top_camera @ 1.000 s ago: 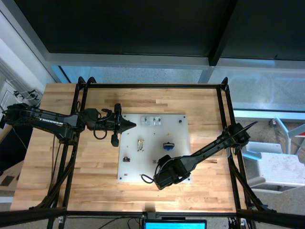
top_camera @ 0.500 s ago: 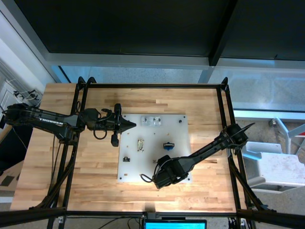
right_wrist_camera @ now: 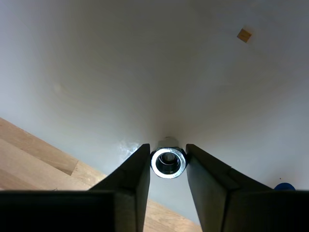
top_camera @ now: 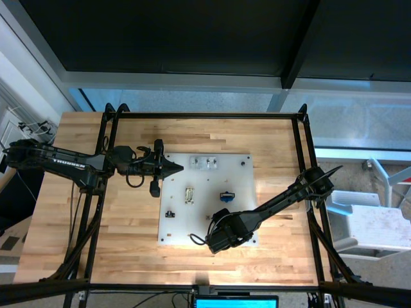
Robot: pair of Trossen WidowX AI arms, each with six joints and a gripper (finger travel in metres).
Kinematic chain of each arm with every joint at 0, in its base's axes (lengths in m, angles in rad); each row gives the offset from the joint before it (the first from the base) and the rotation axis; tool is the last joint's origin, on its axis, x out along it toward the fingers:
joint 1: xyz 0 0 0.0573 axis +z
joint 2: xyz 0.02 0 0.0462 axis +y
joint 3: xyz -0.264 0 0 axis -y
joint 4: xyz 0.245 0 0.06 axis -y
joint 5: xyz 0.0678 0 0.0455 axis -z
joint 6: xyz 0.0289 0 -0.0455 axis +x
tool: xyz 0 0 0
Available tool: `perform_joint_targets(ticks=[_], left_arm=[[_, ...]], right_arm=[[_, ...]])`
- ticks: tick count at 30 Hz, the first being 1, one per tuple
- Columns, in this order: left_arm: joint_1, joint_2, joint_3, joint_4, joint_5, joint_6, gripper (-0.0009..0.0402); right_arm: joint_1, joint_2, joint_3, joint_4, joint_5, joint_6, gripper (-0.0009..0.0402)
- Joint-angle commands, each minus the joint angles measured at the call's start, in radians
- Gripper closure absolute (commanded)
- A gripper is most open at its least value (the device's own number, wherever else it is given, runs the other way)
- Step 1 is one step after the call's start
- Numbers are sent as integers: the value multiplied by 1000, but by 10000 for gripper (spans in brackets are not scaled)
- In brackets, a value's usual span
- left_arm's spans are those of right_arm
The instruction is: Unfasten the M12 fastener and place in the container
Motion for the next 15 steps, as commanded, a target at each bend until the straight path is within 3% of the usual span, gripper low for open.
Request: perform_joint_targets(ticks=[1,7,15], left_arm=[[0,0,0,0,0,0,393],[0,0,0,0,0,0,393],[0,0,0,0,0,0,393]], right_arm=[[1,0,1,3,0,0,349],[1,-2,1,-6,-9,-8,380],[1,-10,7,-19,-8,-17,370]])
